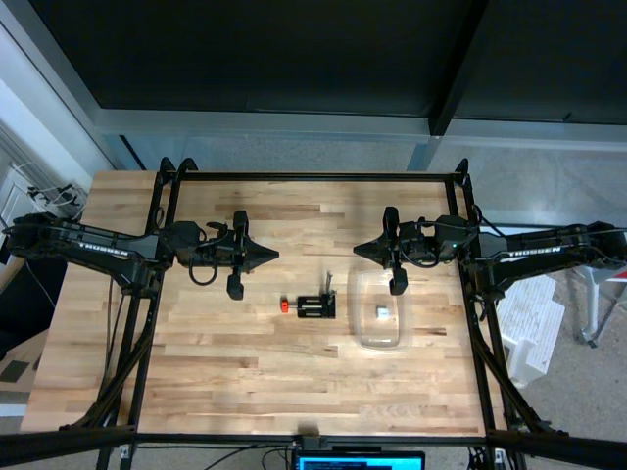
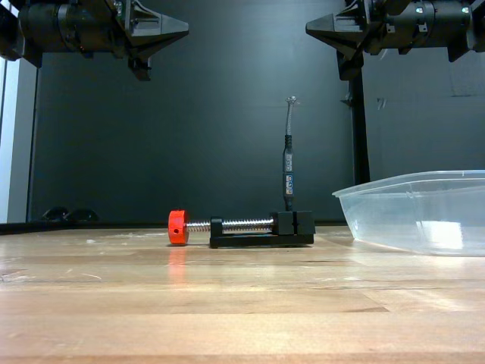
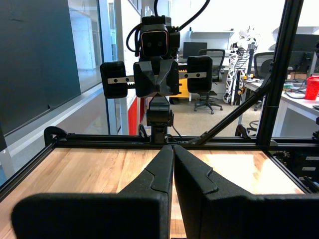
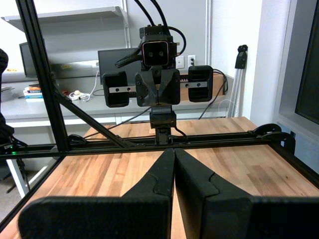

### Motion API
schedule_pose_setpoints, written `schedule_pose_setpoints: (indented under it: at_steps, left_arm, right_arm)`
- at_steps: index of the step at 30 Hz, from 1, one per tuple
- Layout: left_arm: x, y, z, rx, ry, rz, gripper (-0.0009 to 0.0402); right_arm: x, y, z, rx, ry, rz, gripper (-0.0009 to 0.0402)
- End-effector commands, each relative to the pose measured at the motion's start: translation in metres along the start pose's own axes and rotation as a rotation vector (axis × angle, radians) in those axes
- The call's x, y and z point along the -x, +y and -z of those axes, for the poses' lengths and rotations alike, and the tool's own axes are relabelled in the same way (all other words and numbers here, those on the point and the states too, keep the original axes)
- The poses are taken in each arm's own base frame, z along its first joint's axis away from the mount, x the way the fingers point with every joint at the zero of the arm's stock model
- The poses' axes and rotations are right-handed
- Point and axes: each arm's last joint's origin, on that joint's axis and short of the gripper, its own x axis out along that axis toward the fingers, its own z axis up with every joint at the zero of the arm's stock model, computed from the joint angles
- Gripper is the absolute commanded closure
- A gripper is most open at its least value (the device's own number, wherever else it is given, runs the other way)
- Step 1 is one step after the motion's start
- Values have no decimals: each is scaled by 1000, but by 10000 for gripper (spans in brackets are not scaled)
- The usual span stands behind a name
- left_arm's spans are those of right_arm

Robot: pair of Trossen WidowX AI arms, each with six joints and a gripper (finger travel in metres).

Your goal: Remove the USB-C connector from taskboard and place in the container

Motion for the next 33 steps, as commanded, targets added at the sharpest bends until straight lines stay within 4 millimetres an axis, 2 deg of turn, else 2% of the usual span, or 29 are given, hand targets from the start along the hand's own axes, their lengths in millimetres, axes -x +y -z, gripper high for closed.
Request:
schedule_pose_setpoints:
  at_steps: [1, 14, 21, 33]
  left_arm:
    - [0, 0, 0, 0, 0, 0, 393]
    - [0, 0, 0, 0, 0, 0, 393]
    - [0, 0, 0, 0, 0, 0, 393]
    - [0, 0, 0, 0, 0, 0, 393]
  right_arm:
    - [0, 0, 0, 0, 0, 1, 393]
    - [-1, 0, 0, -24, 22, -6, 393]
    - [-2, 3, -6, -29, 232, 0, 393]
    - [-4, 19, -13, -4, 583, 13, 393]
